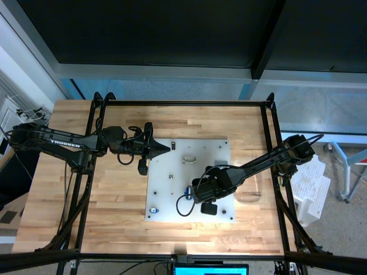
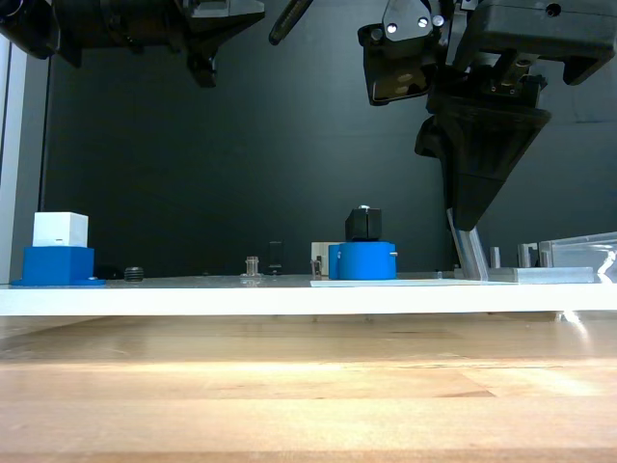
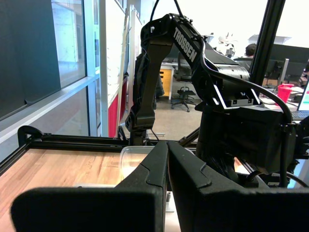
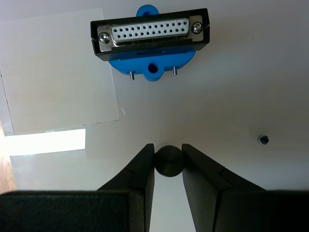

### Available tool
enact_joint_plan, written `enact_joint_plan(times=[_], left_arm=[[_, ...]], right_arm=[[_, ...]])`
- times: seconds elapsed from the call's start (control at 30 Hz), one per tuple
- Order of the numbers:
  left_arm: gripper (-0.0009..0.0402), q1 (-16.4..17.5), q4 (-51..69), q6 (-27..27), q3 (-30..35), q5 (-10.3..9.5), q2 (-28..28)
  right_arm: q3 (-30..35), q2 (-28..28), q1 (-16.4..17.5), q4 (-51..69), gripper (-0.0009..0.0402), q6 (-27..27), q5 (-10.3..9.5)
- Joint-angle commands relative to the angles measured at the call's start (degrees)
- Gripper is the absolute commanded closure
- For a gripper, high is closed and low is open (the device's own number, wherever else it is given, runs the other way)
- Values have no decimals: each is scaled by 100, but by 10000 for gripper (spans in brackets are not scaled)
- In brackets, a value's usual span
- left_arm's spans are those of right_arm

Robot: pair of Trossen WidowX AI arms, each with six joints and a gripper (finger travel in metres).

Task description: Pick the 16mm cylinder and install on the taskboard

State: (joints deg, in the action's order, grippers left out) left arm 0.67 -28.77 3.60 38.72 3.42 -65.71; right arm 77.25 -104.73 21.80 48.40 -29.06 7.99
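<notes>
We see the cylinder (image 4: 168, 162), a small round peg with a dark grey end, pinched by the right gripper (image 4: 168, 148) over the white taskboard (image 4: 241, 87). The left gripper (image 3: 167, 150), fingers pressed together, hovers near the board's left edge.

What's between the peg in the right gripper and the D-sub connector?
Nothing: right wrist view shows bare taskboard between the 16mm cylinder in the right gripper and the connector; left gripper hangs shut over the board's far-left corner.
</notes>
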Motion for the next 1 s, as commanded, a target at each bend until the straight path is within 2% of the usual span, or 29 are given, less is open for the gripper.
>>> enact_joint_plan(times=[0.03,0.13,0.37,0.5,0.6,0.67,0.73,1.0], left_arm=[[393,0,-2,-2,0,2,0],[393,0,-2,-2,0,2,0],[393,2,-2,-2,0,2,-2],[393,2,-2,-2,0,2,0],[393,0,-2,-2,0,2,0],[393,2,-2,-2,0,2,0],[393,0,0,-2,0,2,0],[393,0,-2,-2,0,2,0]], right_arm=[[-33,85,17,13,392,-2,20],[-114,177,35,7,392,-4,157],[-385,317,114,-315,392,-4,177],[-404,391,186,-341,392,-2,463],[-426,472,234,-367,392,-11,608],[-535,590,267,-505,392,-20,632],[-739,734,321,-785,392,-57,756],[-1333,953,442,-1488,392,-96,758]])
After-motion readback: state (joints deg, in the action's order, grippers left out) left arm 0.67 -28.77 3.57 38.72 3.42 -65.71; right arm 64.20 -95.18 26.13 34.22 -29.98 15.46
